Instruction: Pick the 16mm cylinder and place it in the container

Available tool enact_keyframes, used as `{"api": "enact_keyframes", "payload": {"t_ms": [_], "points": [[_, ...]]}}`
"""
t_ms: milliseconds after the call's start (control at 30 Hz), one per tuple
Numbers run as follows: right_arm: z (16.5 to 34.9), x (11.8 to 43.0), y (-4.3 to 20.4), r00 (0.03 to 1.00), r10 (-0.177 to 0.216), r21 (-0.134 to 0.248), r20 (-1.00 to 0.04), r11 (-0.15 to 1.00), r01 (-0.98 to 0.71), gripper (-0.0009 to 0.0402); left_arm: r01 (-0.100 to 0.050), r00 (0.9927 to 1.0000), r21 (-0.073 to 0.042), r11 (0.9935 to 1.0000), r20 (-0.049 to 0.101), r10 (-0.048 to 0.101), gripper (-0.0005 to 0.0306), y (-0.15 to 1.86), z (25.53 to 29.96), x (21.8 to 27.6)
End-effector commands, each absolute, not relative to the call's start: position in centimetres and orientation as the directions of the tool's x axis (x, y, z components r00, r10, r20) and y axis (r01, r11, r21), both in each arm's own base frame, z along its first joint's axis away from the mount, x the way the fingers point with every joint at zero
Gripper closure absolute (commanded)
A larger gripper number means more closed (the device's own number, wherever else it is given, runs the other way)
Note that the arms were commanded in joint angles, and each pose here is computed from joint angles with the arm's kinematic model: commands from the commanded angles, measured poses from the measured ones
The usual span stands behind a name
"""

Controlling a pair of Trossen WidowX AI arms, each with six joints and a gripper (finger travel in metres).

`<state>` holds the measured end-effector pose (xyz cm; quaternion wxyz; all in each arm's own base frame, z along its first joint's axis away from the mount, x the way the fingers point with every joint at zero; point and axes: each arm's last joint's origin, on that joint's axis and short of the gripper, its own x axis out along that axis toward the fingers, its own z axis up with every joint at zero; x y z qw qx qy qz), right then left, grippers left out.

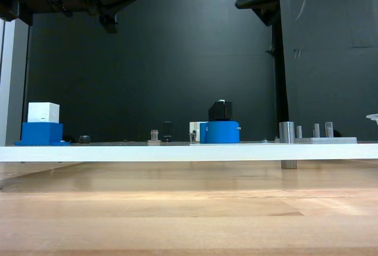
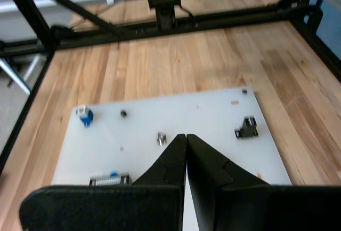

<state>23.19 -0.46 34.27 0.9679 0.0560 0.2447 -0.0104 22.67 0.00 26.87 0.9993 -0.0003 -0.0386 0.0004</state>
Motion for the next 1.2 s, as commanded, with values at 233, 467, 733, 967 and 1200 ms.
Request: {"api": "enact_keyframes", "payload": {"t_ms": [233,467,733,967,1200], "points": [[35.3,22.5,-0.3,0.741,0.013,0.085,-0.671,0.995,0.059,0.0393,0.0,0.99708,0.0,1.0,0.076,0.0,0.03,0.0,26.86,22.68],[35.1,23.5,0.7,0.604,0.043,0.088,-0.796,0.995,0.044,0.0393,0.0,0.99708,0.0,1.0,0.076,0.0,0.03,0.0,26.86,22.69],[33.1,25.8,3.5,0.437,0.077,0.073,-0.896,0.997,-0.026,0.0393,0.0,0.99708,0.0,1.0,0.076,0.0,0.03,0.0,26.86,22.68],[31.0,27.4,5.4,0.359,0.085,0.069,-0.929,0.996,-0.057,0.0369,0.0,0.99705,0.0,1.0,0.077,0.0,0.03,0.0,26.86,22.68],[29.1,28.4,7.4,0.312,-0.007,-0.034,-0.95,0.996,-0.079,0.0275,-0.001,0.99705,0.0,1.0,0.077,0.001,0.03,0.01,26.86,22.68]]}}
